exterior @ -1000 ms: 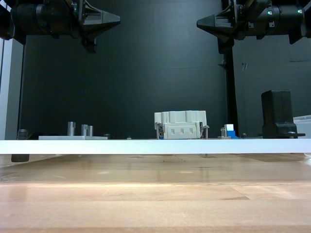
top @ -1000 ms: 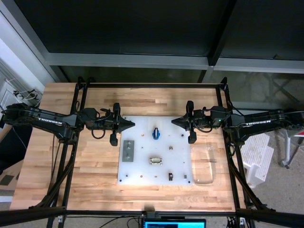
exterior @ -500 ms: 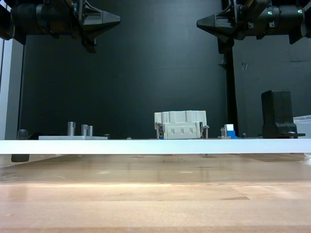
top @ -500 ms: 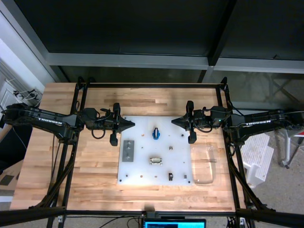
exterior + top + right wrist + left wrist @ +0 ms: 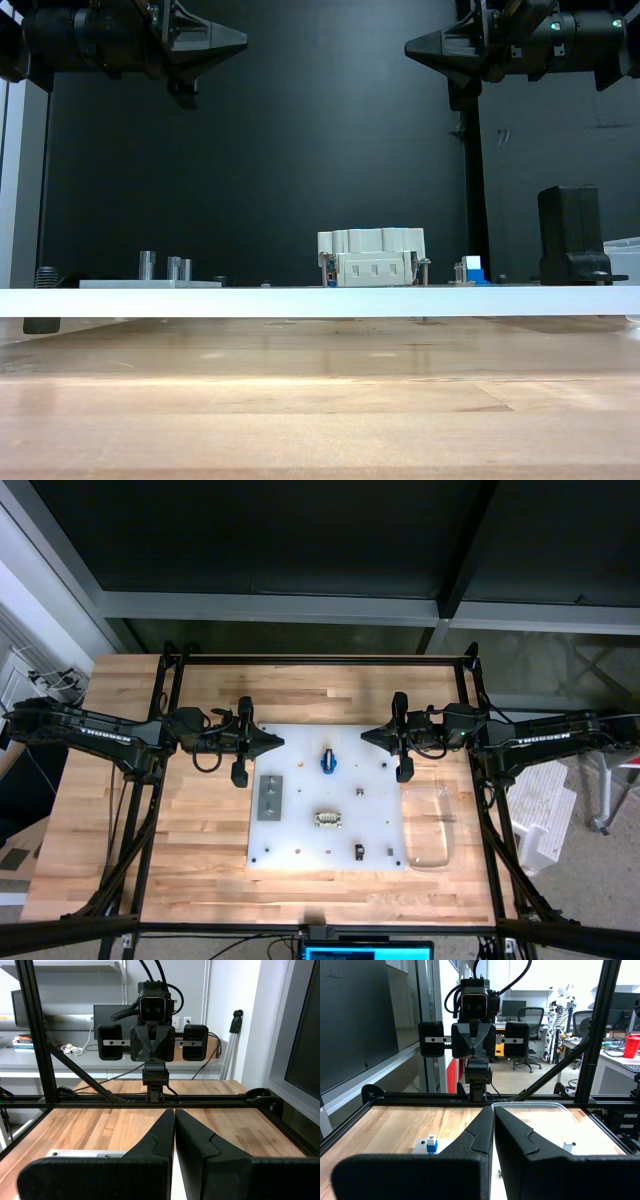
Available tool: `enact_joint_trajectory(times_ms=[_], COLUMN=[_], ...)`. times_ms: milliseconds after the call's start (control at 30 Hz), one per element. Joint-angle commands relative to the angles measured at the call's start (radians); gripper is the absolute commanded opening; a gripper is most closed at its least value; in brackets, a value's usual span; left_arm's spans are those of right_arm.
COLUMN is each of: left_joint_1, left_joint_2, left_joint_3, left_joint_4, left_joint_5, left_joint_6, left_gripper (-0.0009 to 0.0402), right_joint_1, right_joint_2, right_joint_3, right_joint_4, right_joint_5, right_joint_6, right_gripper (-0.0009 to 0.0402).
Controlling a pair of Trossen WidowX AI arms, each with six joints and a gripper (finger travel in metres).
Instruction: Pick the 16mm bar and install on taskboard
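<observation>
**Left gripper [image 5: 273, 742] & right gripper [image 5: 367, 736] both clenched on nothing, high over the taskboard [image 5: 300, 780]**

High view: the two grippers pointed at each other across the board's far edge. The left one was over the far-left corner and the right one near the far-right corner, tips well apart. The white taskboard lay flat at table ctr, w/ a grey block [image 5: 270, 796] on its left part, a blue knob [image 5: 328, 761] near the far edge and a pale connector [image 5: 327, 821] about mid-board. A clear tray [image 5: 405, 825] sat just beside the board's right edge. The 16mm bar was too small to pick out.

Low view: both grippers hung well above the board, each w/ its fingers pressed together into a point. Short metal pegs [image 5: 147, 264] stood upright on the grey block. Whether any of them was the bar couldn't be told.

Left wrist view: the left gripper's fingers met w/ no gap btwn them. The right gripper faced it from across the table, the tray rim showing beyond the fingertips.

Right wrist view: the right gripper's fingers met the same way, the left gripper facing it from opposite. No bar could be made out in either wrist view.
</observation>
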Motion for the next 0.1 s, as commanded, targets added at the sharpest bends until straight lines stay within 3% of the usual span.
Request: enact_joint_trajectory(times_ms=[33, 100], left_joint_1=[0.0, 0.0], left_joint_2=[0.0, 0.0], left_joint_3=[0.0, 0.0], left_joint_4=[0.0, 0.0], left_joint_5=[0.0, 0.0], left_joint_6=[0.0, 0.0], left_gripper=[0.0, 0.0], right_joint_1=[0.0, 0.0], right_joint_2=[0.0, 0.0], right_joint_3=[0.0, 0.0], right_joint_4=[0.0, 0.0], right_joint_5=[0.0, 0.0], right_joint_6=[0.0, 0.0], right_gripper=[0.0, 0.0])
